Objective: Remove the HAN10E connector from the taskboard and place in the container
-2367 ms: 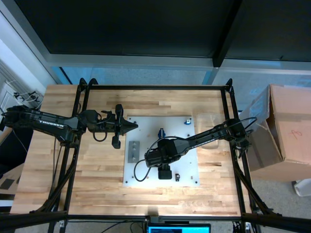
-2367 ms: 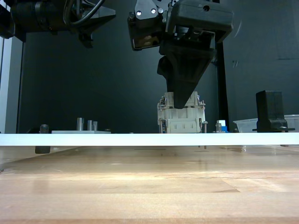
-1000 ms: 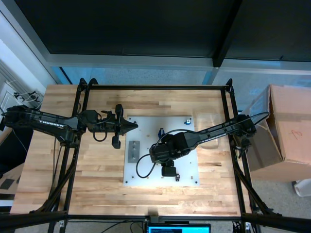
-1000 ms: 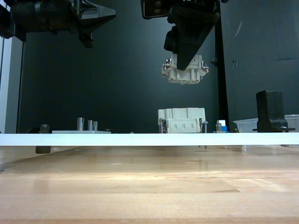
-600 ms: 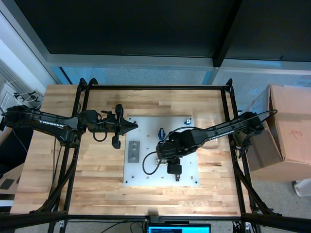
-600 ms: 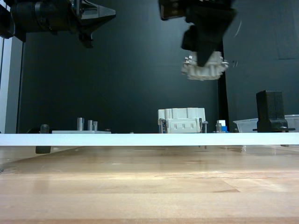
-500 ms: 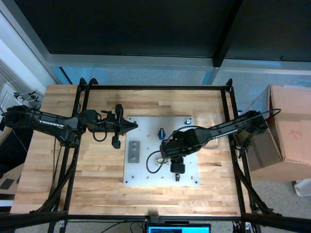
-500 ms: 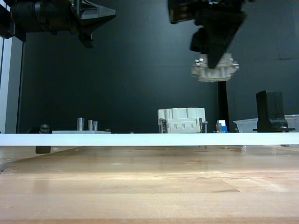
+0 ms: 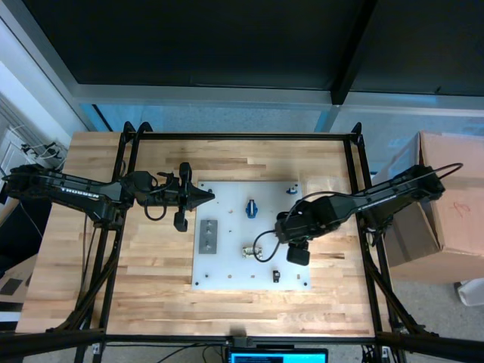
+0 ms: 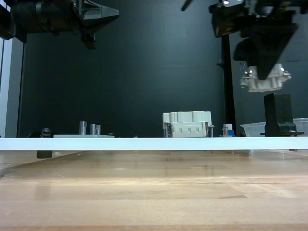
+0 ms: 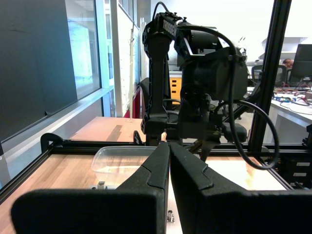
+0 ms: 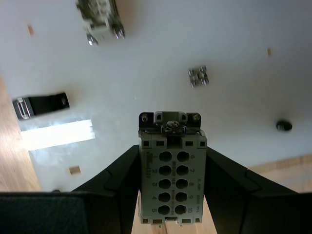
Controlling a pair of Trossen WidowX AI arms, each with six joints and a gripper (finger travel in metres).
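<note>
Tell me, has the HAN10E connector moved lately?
Yes. Held in the right gripper, the HAN10E connector has lifted off its base housing and travelled right, now above the black block. The left gripper hangs shut over the taskboard's left edge.

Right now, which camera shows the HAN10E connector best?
Right wrist view: the HAN10E connector shows its numbered face, clamped in the right tool. Low view: side-on, hanging clear of the board. High view: hidden under the right tool. Left wrist view: can't make it out. The left tool, shut, hovers over the board's left edge.
</note>
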